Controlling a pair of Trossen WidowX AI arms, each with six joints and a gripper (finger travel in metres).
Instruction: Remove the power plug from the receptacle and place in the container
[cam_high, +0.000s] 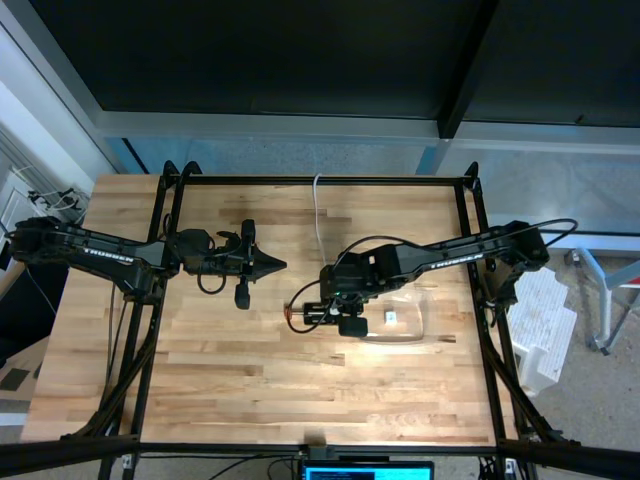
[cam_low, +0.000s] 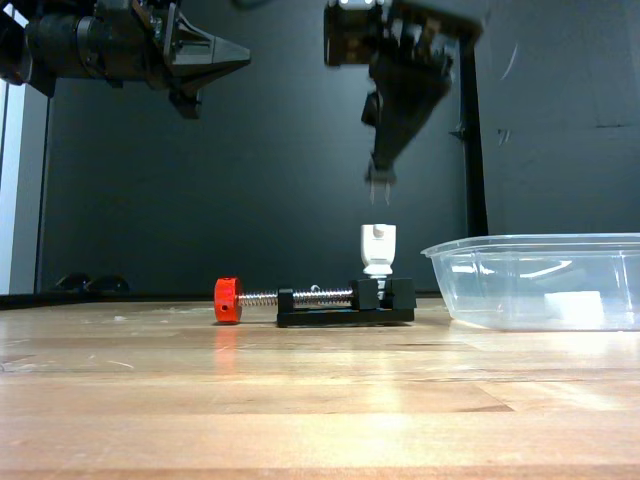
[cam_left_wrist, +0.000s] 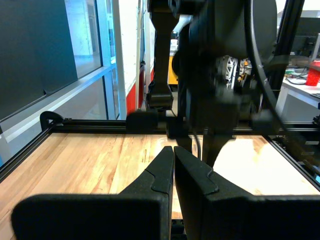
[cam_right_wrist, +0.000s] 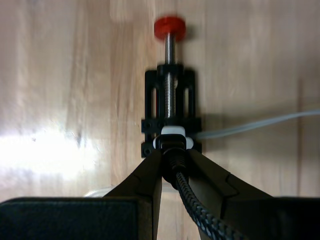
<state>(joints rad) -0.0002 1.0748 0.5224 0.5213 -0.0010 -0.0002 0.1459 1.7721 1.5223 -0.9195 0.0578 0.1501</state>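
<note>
A light wooden tabletop (cam_high: 250, 370), bordered by a black metal frame (cam_high: 320, 180), is seen before a dark wall. Near its middle a small black receptacle (cam_low: 345, 300) with an upright white socket face (cam_low: 378, 250) is set. A red knob (cam_low: 228, 300) on a threaded rod is seen at one end, and a thin white cable (cam_right_wrist: 250, 127) is led away from it. Just beside the receptacle, on the right arm's side, a shallow clear plastic rectangular container (cam_low: 520, 285) with rounded corners is placed on the wood. A small white mark (cam_low: 575, 305) is seen inside it.

The right end effector (cam_low: 380, 165) is held pointing straight down, directly above the white socket face. Its fingers are clamped on a small black power plug (cam_right_wrist: 173, 152), whose braided black cord (cam_right_wrist: 195, 205) is run back between them. In the low view the metal prongs are shown hanging below the fingertips. A clear gap is left between them and the top of the white socket face, so the power plug is out of the receptacle and not in touch with it. The power plug is suspended over the receptacle, not over the container, which lies to one side.

The left end effector (cam_left_wrist: 173, 160) is held level, high above the tabletop and well apart from the receptacle, pointing toward the right arm. Its fingers are pressed together tip to tip.
</note>
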